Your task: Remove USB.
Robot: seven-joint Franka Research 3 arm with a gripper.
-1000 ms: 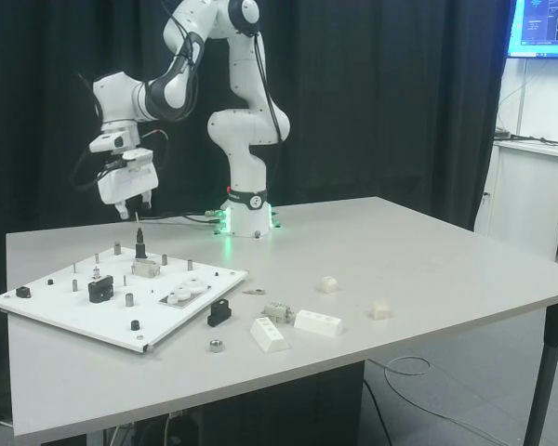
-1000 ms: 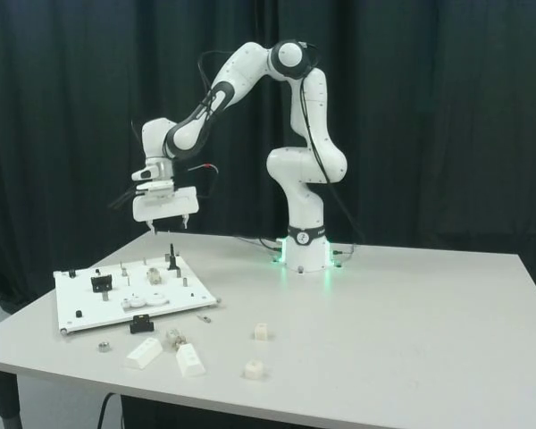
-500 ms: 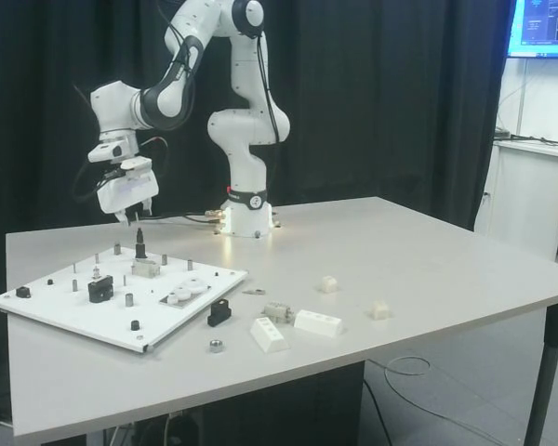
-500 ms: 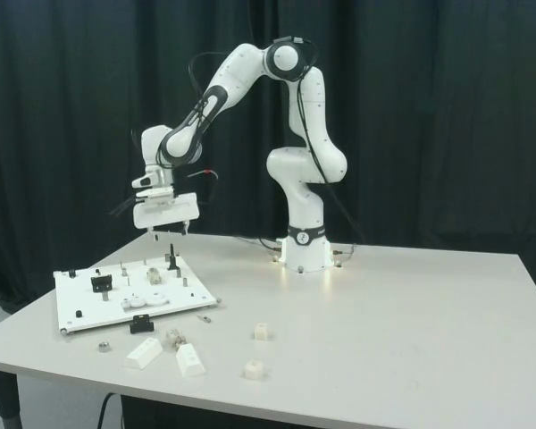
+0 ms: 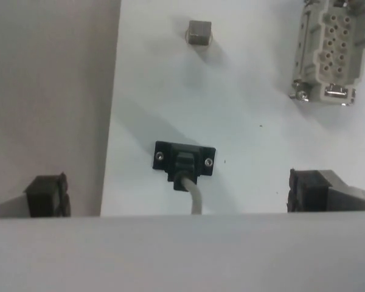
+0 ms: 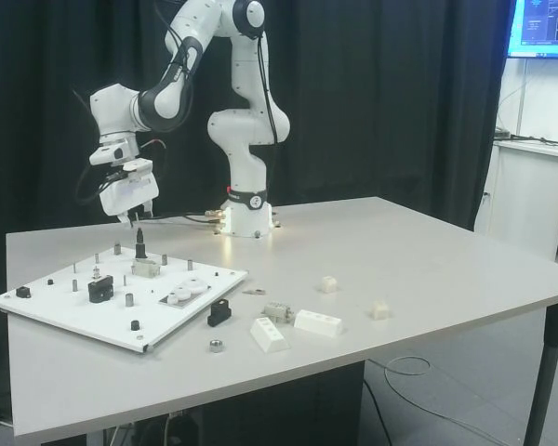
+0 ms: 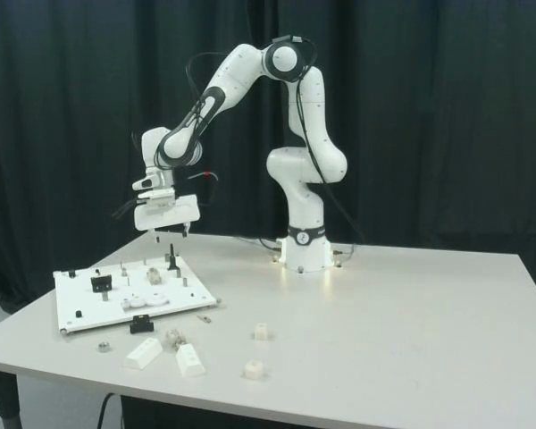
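White board [image 6: 74,311] is seen lying flat at one end of the grey table [image 6: 428,265], with several small fittings mounted on it. The USB plug [image 5: 184,167] is found seated in a black socket plate screwed to the board, near the board's edge; its grey cable [image 5: 195,199] is seen rising from it toward the wrist camera. In the room views the same plug [image 6: 139,244] stands upright at the far side of the board. A multi-pin connector housing [image 5: 331,48] and a small grey block [image 5: 199,30] are also fixed to the board, apart from the plug.

The gripper [image 6: 129,219] is held above the plug, not touching it. Its fingers [image 5: 47,196] are spread wide, one at either side of the plug in the wrist view, and nothing is held between them.

On the board a black block [image 6: 99,291], white gear-like discs [image 6: 182,294] and several short upright pegs are noted. No closed container is seen; the socket plate alone holds a part, namely the plug.

Off the board, loose parts lie on the table: a black bracket [image 6: 219,311], a nut [image 6: 216,345], two white wedge-shaped pieces [image 6: 269,334], a small metal connector [image 6: 277,310] and two small pale cubes [image 6: 328,283]. The arm's base [image 6: 245,218] is bolted behind the board.
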